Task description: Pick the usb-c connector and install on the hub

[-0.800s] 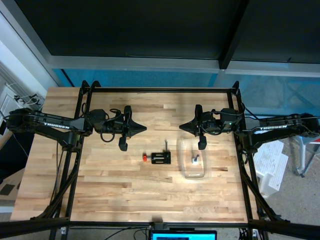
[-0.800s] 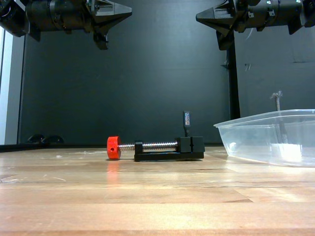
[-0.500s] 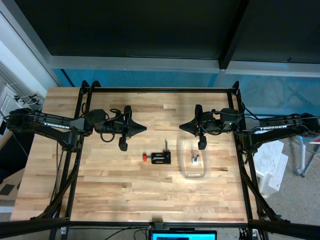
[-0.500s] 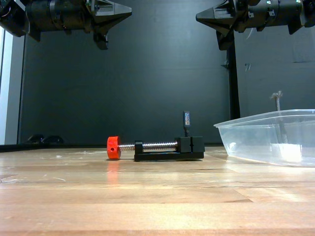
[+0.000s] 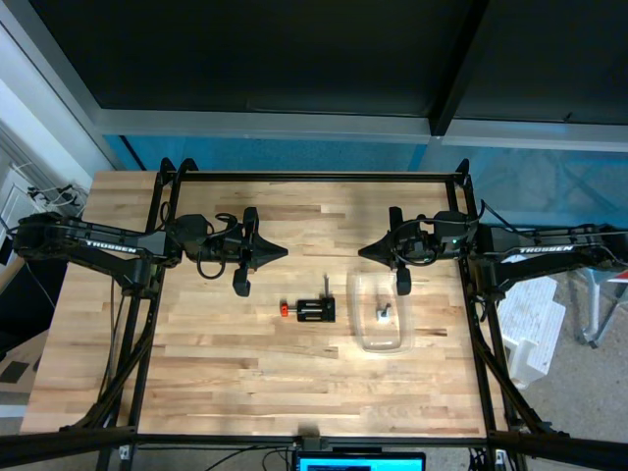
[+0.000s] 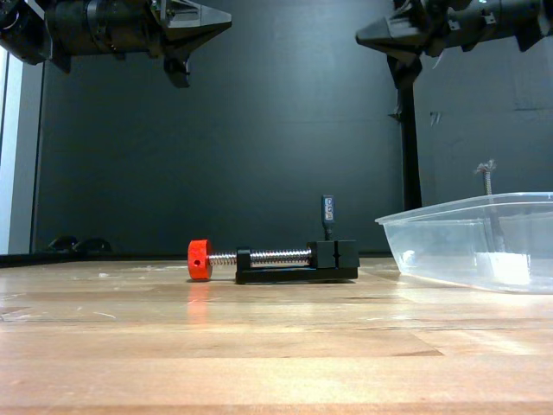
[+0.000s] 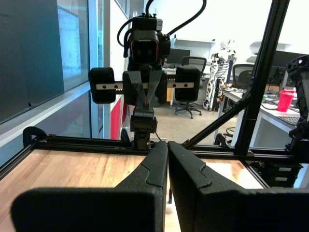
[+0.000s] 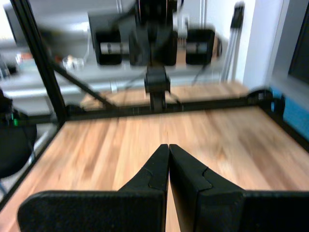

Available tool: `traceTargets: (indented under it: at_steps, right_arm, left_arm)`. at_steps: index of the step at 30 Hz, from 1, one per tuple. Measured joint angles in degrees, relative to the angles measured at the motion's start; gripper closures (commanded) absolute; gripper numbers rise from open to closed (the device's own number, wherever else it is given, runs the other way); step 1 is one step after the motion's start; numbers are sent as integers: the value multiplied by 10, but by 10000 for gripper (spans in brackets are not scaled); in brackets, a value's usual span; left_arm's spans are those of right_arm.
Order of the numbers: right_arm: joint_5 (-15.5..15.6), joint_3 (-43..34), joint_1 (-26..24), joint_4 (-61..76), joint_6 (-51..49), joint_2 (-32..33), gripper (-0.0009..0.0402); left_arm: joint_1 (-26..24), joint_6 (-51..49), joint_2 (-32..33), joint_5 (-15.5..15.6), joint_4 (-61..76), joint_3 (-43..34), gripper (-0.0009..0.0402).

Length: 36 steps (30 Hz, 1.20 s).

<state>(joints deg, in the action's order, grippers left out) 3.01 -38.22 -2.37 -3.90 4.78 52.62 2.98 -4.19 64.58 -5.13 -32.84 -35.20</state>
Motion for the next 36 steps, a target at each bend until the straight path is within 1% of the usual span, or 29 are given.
traceTargets:
  at_steps: [8,14,18,22,29,32,36]
  right_arm:
    - [0,-61,9,241,-15,-9,393]
    - [-5,-92,43,355,-13,-9,393]
    - [-9,-107,62,416,-2,-9,393]
    - [-36,-120,87,477,9,-9,393]
    - [-38,-123,134,538,49,-9,393]
    - [-50,-123,151,565,66,-8,393]
    - [-54,-123,165,583,82,-8,393]
  left_arm:
    - [0,0,0,0,0,0,393]
    - [0,0,0,0,0,0,393]
    - [0,0,0,0,0,0,393]
    - [0,0,0,0,0,0,393]
    - [0,0,0,0,0,0,393]
    - [0,0,0,0,0,0,393]
    - [0,0,0,0,0,0,393]
